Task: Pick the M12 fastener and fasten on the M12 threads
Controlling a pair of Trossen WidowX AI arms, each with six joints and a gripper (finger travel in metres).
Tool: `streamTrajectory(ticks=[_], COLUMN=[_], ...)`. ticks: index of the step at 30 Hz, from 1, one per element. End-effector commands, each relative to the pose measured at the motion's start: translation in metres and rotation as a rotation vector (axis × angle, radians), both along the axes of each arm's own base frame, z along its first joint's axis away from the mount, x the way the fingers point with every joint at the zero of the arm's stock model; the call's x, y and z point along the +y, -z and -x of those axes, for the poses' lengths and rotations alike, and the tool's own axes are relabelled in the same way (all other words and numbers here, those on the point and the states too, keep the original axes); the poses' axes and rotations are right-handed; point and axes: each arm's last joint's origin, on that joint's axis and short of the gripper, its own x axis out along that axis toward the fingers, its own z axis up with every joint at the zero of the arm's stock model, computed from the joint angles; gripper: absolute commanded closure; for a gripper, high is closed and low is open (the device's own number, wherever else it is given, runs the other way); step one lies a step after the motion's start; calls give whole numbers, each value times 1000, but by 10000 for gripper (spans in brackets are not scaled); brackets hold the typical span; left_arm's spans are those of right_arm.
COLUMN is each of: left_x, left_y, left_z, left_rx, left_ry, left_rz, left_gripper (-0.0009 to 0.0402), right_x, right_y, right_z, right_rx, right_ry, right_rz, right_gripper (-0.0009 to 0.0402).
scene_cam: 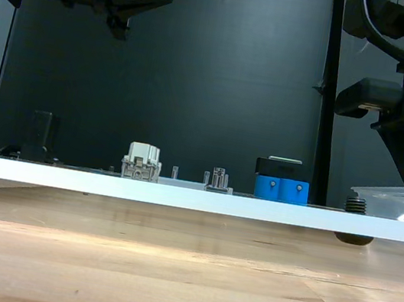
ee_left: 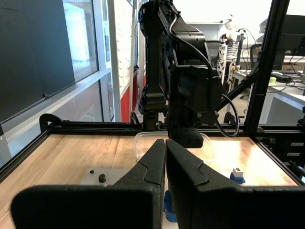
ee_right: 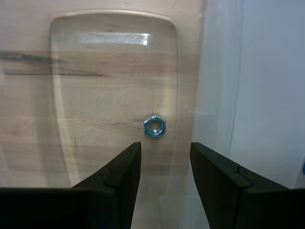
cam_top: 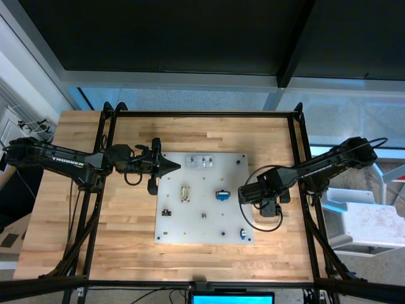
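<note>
Tiny silver hex nut (ee_right: 155, 126) with a dark centre hole, flat on the floor of the clear tray (ee_right: 95, 86); not on the ribbed black stud (scene_cam: 355, 203), bare at lower right of the low view. Just beyond the tips of the right pincer (ee_right: 165, 145), spread and pointing down at it. Right of centre in the high view, arm bent inward. Left pincer (cam_top: 174, 166) pressed together, held level above the far left edge of the white board (cam_top: 190, 221).

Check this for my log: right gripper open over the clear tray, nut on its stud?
No: the nut lies in the clear tray, per the right wrist view; the right gripper does hang open above it. Left gripper is parked shut over the board's left edge.
</note>
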Motion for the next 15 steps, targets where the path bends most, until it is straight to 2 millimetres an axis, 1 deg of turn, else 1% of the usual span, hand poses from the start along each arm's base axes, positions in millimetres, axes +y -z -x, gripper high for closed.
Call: streamTrajectory(ticks=[1, 5, 15], left_x=[0, 0, 0], left_y=[0, 0, 0], left_z=[0, 0, 0], left_rx=[0, 0, 0], left_ry=[0, 0, 0], left_rz=[0, 0, 0], left_gripper=[393, 393, 393], right_x=[-1, -1, 1], right_y=[6, 13, 25], right_z=[2, 3, -4], right_rx=[5, 1, 5], right_ry=[2, 1, 9], right_rz=[1, -1, 0], right_gripper=[251, 251, 251])
